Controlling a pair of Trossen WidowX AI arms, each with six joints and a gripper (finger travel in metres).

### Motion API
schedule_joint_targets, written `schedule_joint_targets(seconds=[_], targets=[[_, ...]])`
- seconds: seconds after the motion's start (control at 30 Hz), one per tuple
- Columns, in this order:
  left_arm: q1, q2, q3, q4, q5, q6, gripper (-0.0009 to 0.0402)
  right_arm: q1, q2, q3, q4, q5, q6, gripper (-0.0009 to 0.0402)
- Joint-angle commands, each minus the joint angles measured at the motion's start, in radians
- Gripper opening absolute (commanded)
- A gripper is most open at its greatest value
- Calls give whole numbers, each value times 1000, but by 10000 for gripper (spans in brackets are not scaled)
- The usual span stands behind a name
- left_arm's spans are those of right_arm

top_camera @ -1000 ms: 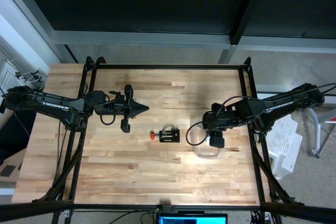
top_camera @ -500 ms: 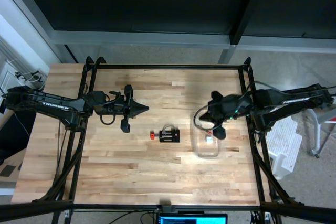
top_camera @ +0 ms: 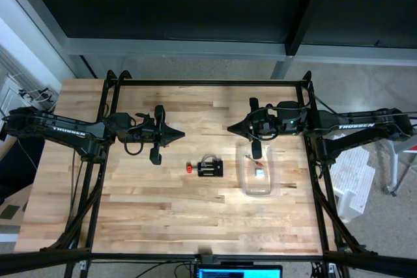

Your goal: Remove the RCA connector from the receptacle and place in the container

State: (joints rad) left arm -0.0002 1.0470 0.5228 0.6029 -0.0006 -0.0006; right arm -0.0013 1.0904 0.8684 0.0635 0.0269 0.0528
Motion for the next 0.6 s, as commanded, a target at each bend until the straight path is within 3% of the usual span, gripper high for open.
schedule_joint_targets(seconds=[0.03,0.2,0.27,0.6], targets=[[0,0,0,0,0,0,0,2,-3,-56,136,0,-7,0],[0,0,0,0,0,0,0,2,-2,-120,267,14,-19,0],[0,0,0,0,0,0,0,3,-2,-141,307,40,-22,0],[0,0,0,0,0,0,0,4,0,-204,383,42,-27,0]])
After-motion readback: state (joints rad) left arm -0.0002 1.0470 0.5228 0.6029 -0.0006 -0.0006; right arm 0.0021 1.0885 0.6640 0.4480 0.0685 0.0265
